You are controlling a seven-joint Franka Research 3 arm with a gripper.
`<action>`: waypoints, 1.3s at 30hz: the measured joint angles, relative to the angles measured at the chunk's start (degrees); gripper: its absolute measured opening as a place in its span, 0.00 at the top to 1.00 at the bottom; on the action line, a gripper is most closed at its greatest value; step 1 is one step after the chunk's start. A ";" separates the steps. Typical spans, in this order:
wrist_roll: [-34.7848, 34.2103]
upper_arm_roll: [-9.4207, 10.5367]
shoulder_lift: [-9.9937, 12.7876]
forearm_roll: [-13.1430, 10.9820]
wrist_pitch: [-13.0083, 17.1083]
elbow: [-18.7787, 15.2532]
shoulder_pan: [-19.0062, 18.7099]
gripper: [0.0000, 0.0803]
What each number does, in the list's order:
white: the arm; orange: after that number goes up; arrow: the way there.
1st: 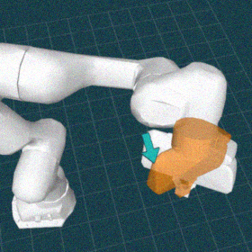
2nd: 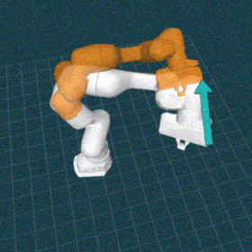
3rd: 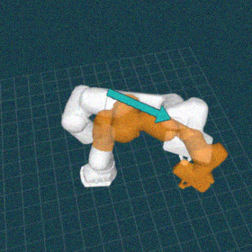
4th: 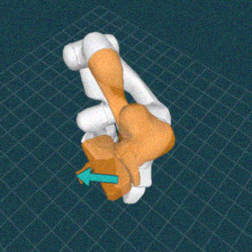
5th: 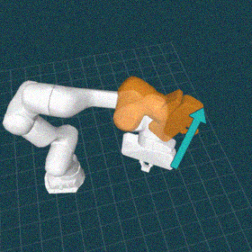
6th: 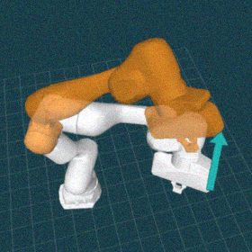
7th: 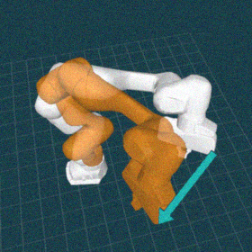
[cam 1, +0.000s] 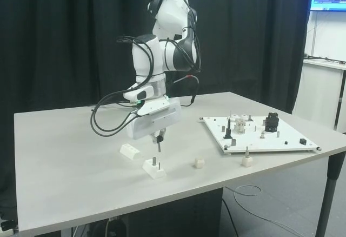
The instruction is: Insert round peg 2.
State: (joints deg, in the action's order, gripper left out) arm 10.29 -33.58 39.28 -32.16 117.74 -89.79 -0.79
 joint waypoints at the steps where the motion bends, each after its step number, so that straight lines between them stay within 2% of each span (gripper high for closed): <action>1: 0.00 0.00 0.03 0.00 -0.09 0.07 0.02 0.92; 24: -0.50 -0.34 0.19 0.00 -1.68 1.63 0.52 0.92; 39: -12.56 -0.81 0.19 0.03 -3.21 3.52 0.18 0.92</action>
State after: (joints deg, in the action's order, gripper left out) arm -2.27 -34.39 39.47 -32.13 114.53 -86.27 -0.61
